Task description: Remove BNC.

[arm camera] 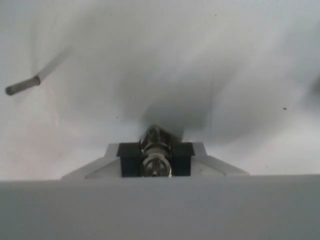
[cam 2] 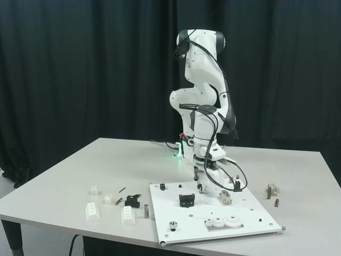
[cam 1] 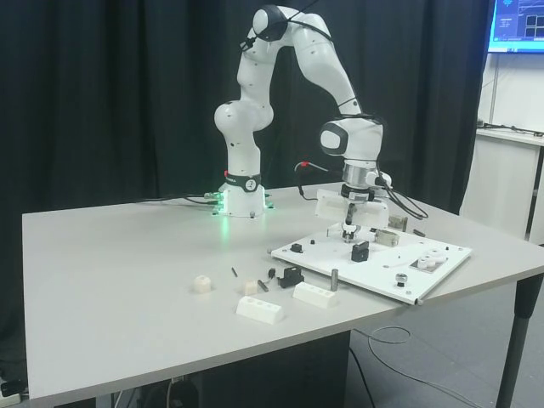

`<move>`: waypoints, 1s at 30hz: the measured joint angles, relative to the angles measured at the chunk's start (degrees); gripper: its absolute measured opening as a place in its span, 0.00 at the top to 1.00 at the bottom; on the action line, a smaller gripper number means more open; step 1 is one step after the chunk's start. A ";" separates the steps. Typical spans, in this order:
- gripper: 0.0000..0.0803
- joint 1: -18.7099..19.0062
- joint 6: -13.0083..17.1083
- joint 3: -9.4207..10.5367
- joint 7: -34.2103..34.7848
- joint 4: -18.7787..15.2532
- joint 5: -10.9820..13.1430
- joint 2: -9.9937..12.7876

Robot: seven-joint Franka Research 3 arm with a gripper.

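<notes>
In the wrist view a metal BNC connector (arm camera: 156, 155) sits between the black finger pads (arm camera: 129, 159) of my gripper (arm camera: 156, 161), which is shut on it. The white board (arm camera: 240, 75) lies below, with a shadow under the connector. In the first room view the gripper (cam 1: 348, 228) points straight down over the back part of the white board (cam 1: 442, 263). The second room view shows the gripper (cam 2: 200, 184) low over the board (cam 2: 256, 224). I cannot tell whether the connector touches the board.
On the board are a black bracket (cam 1: 360, 250), white gears (cam 1: 429, 259), a metal nut (cam 1: 401, 276) and a grey peg (cam 1: 335, 278). Two white blocks (cam 1: 259, 309), a small white cube (cam 1: 201, 284) and a black part (cam 1: 291, 275) lie on the table beside the board.
</notes>
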 joint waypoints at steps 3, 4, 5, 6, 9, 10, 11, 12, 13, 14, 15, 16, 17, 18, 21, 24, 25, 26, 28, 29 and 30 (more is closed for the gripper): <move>0.85 -0.11 -0.19 0.09 -0.04 0.09 0.00 0.00; 0.85 -0.16 -0.27 0.14 -0.06 0.13 0.00 0.00; 0.85 -0.23 -0.34 0.20 -0.08 0.17 0.00 0.00; 0.85 -0.28 -0.41 0.25 -0.09 0.21 0.00 0.00; 0.85 -0.36 -0.59 0.31 -0.12 0.30 0.00 -0.01; 0.85 -0.36 -0.63 0.31 -0.12 0.32 0.00 -0.02; 0.85 -0.36 -0.69 0.31 -0.13 0.35 0.00 -0.03; 0.85 -0.37 -0.75 0.31 -0.13 0.37 0.00 -0.04; 0.85 -0.38 -0.81 0.31 -0.14 0.39 0.00 -0.06; 0.85 -0.38 -0.89 0.31 -0.15 0.42 0.00 -0.09; 0.85 -0.39 -1.01 0.31 -0.18 0.47 -0.01 -0.14; 0.85 -0.40 -1.26 0.31 -0.24 0.55 -0.03 -0.22; 0.85 -0.42 -1.55 0.31 -0.30 0.65 -0.08 -0.31; 0.85 -0.44 -1.86 0.31 -0.34 0.77 -0.13 -0.43; 0.85 -0.47 -2.42 0.31 -0.34 1.34 -0.26 -0.75; 0.85 -0.48 -3.33 0.31 -0.34 1.93 -0.30 -1.11; 0.85 -0.49 -3.69 0.31 -0.34 2.09 -0.30 -1.23; 0.85 -0.50 -4.07 0.31 -0.34 2.29 -0.30 -1.36; 0.85 -0.57 -4.69 0.30 -0.34 2.62 -0.30 -1.57; 0.85 -0.61 -4.97 0.30 -0.34 2.77 -0.30 -1.67; 0.85 -0.69 -5.19 0.30 -0.34 2.91 -0.30 -1.76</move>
